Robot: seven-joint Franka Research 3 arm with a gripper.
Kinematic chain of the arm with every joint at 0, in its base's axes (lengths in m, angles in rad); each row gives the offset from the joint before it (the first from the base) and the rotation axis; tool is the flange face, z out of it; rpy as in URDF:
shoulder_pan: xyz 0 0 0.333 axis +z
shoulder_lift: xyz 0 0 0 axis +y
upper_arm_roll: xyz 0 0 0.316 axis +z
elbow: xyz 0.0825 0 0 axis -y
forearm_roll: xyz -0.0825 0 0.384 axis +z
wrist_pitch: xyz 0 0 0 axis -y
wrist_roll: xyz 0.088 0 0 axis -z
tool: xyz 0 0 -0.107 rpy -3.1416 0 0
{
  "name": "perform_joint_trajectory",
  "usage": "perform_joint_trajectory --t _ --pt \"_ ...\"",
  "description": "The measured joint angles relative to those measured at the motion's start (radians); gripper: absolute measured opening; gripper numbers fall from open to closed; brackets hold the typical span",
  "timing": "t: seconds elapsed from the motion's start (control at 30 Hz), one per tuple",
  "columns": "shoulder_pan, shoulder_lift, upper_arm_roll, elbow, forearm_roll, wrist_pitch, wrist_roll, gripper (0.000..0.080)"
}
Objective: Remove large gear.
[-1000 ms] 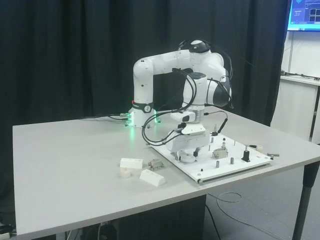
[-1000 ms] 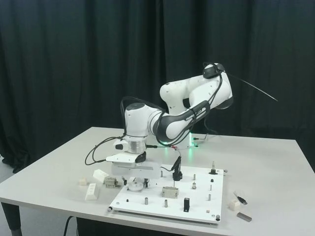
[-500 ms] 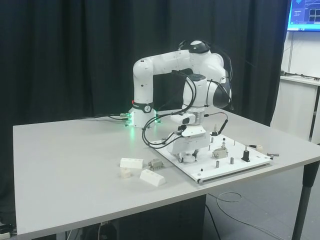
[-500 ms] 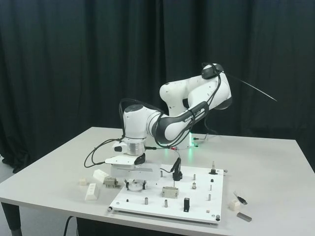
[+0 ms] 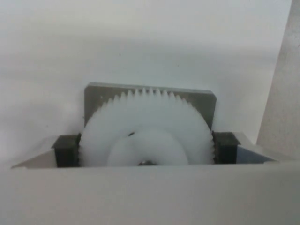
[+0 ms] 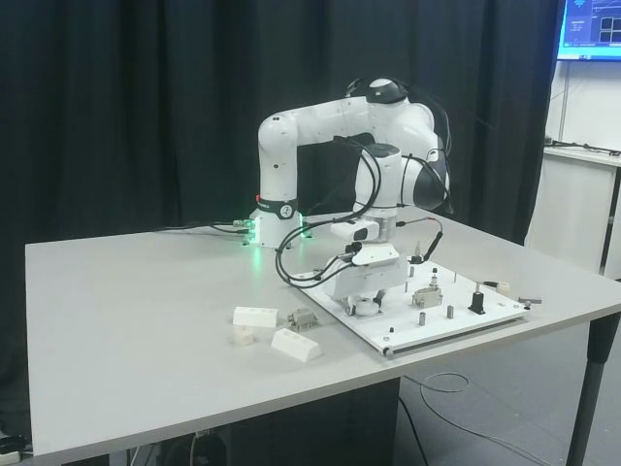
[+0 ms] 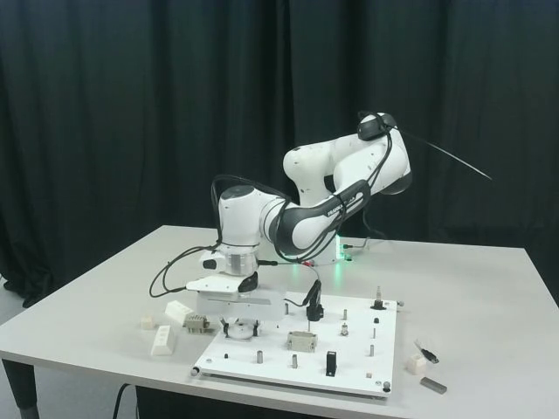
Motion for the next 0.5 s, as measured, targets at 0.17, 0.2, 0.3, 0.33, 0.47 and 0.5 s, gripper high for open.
perform_joint_trajectory --t 0.17,0.2,0.3,0.33,0.47,0.5 --pt "0.003 0.0 -0.01 0.0 -0.004 -0.01 0.0 0.0596" --pt "0.004 0.0 -0.015 0.0 -0.006 -0.015 0.0 0.0596" --pt "0.009 -0.001 -0.031 0.0 -0.013 -0.031 0.0 0.0596" --pt "0.012 -0.001 -0.039 0.0 -0.017 -0.039 0.001 0.0596" --pt "0.022 -0.004 -0.071 0.0 -0.032 -0.07 0.008 0.0595" --pt "0.025 -0.005 -0.079 0.0 -0.036 -0.078 0.011 0.0595"
